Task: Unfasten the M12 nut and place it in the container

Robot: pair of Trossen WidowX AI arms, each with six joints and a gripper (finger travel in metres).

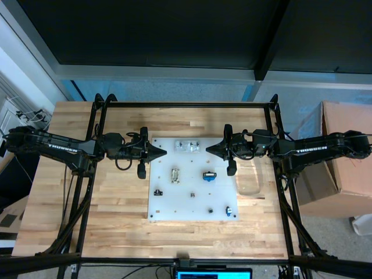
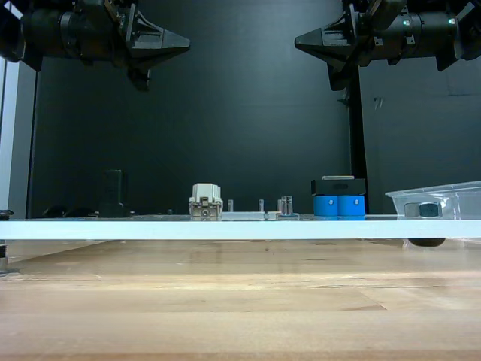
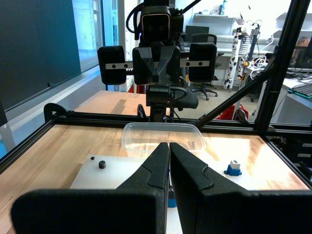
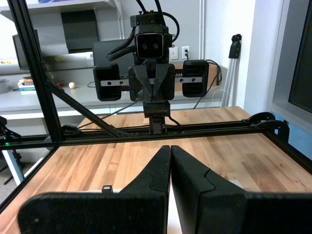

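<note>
Small silver M12 nut (image 1: pixel 228 210): one. You will find it on its stud at the near right corner of the flat white task board (image 1: pixel 168 209), outside the tray. From table height the nut (image 2: pixel 421 210) shows in front of the tray wall. It sits low against the board and covers the stud. Its bore stands upright and its broad faces lie level with the board.

Left to right, count as you go. Two black arms, two grippers.

- **Left gripper:** The left gripper (image 1: pixel 164 152) hangs high over the board's far left edge, pointing inward. Its two fingers (image 3: pixel 153 170) are pressed together with nothing between them.
- **On the board:**
  - one small black fitting (image 1: pixel 158 192)
  - one pale grey rectangular connector (image 1: pixel 175 176)
  - one clear block (image 1: pixel 188 147) at the far edge
  - one silver post (image 1: pixel 192 195) mid-board
  - one blue block with a black top (image 1: pixel 209 175)
  - the nut
- **Right gripper:** The right gripper (image 1: pixel 207 149) hangs at like height over the board's far right part. It points at the left one, tips well apart from it. Its two fingers (image 4: pixel 156 170) are likewise closed tight on nothing.
- **Off the board:** One clear plastic tray (image 1: pixel 258 186) lies just beside the board's right edge. One brown cardboard box (image 1: pixel 343 157) stands off the table's right side.
</note>
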